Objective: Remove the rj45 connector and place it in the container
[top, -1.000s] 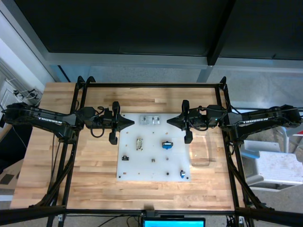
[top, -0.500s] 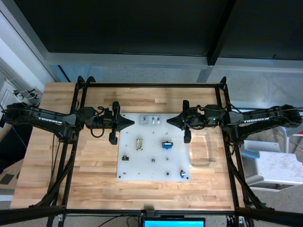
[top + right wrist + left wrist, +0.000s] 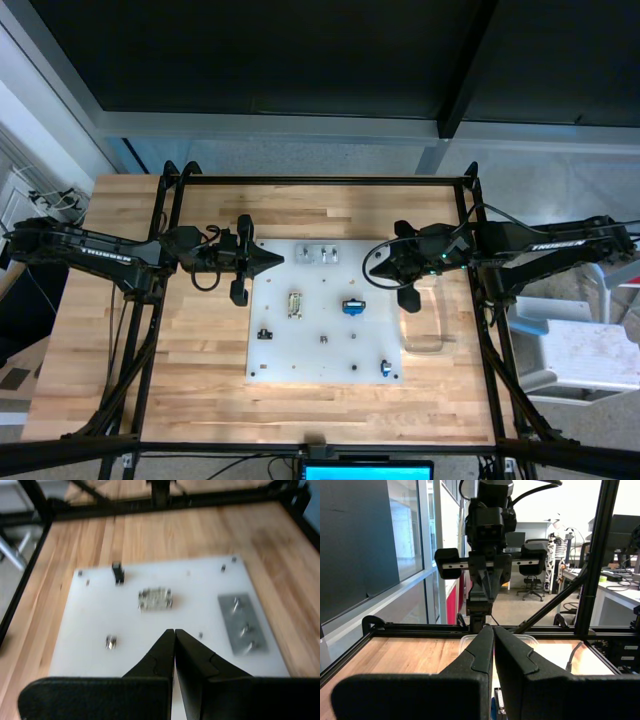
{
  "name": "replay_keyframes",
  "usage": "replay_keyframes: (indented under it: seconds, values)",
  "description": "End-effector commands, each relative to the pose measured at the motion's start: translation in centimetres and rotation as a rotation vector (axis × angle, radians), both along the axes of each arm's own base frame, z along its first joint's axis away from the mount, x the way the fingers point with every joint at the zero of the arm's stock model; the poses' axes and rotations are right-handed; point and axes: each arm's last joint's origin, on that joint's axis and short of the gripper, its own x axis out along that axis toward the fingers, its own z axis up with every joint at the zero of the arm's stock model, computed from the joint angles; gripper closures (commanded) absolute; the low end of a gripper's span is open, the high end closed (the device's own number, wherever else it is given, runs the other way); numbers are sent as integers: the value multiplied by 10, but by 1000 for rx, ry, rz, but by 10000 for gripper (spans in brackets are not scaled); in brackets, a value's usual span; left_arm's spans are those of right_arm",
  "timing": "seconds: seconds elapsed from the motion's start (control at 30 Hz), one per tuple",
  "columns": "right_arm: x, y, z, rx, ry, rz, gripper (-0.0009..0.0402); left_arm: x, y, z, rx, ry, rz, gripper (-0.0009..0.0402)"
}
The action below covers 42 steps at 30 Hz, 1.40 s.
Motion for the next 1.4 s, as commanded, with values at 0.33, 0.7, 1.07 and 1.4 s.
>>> replay_keyframes:
  seconds: [0.33, 0.7, 1.07, 1.4]
  values:
    - [-21, 21, 23, 12, 258, 67, 394, 0, 0, 0, 0, 0, 0, 392]
    - [-28, 47, 11, 16, 438, 70, 393, 0, 0, 0, 0, 0, 0, 392]
    - [-10, 83, -7, 41, 548, 37, 393, 0, 0, 0, 0, 0, 0, 392]
    - [-6, 116, -19, 48, 604, 51, 393, 0, 0, 0, 0, 0, 0, 392]
